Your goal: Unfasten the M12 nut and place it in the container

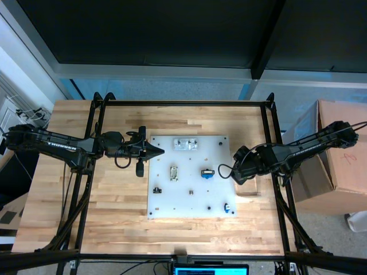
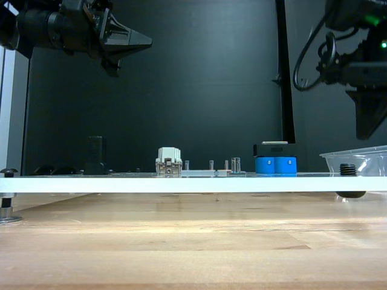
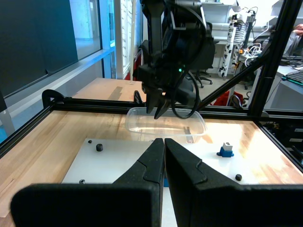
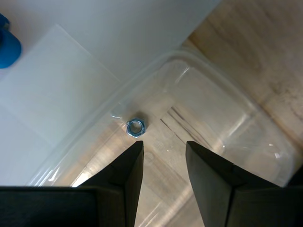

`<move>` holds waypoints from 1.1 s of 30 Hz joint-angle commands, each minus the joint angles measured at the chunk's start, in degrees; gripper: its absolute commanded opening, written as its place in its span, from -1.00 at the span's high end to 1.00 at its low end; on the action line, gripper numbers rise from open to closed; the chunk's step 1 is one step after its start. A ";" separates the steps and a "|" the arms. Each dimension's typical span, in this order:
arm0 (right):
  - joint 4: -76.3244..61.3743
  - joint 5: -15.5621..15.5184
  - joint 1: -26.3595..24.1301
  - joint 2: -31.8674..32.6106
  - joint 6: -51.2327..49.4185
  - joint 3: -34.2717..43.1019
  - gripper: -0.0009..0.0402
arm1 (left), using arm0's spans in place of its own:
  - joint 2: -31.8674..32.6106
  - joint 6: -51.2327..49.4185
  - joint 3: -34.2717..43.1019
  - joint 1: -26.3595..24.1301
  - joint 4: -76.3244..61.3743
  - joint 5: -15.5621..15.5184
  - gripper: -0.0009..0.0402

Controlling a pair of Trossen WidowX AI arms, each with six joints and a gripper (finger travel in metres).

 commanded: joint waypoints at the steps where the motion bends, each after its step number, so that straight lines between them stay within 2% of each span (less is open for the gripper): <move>1: -1.97 0.74 0.07 -0.04 -0.44 2.54 0.24 | 0.02 0.00 0.02 0.00 0.02 0.02 0.96; 3: -2.73 1.51 0.07 -0.04 -0.44 3.41 0.19 | 0.02 0.00 0.02 0.00 0.00 0.02 0.96; 11: -2.86 1.33 0.07 0.02 -0.42 2.56 0.07 | 0.02 0.00 0.02 0.00 0.02 0.02 0.96; 28: -1.16 0.79 0.02 0.28 -0.20 1.27 0.06 | 0.02 0.00 0.02 0.00 0.02 0.00 0.96; 33: 3.69 -2.32 -0.59 2.75 -0.31 -1.07 0.06 | 0.02 0.00 0.02 0.00 0.00 0.02 0.96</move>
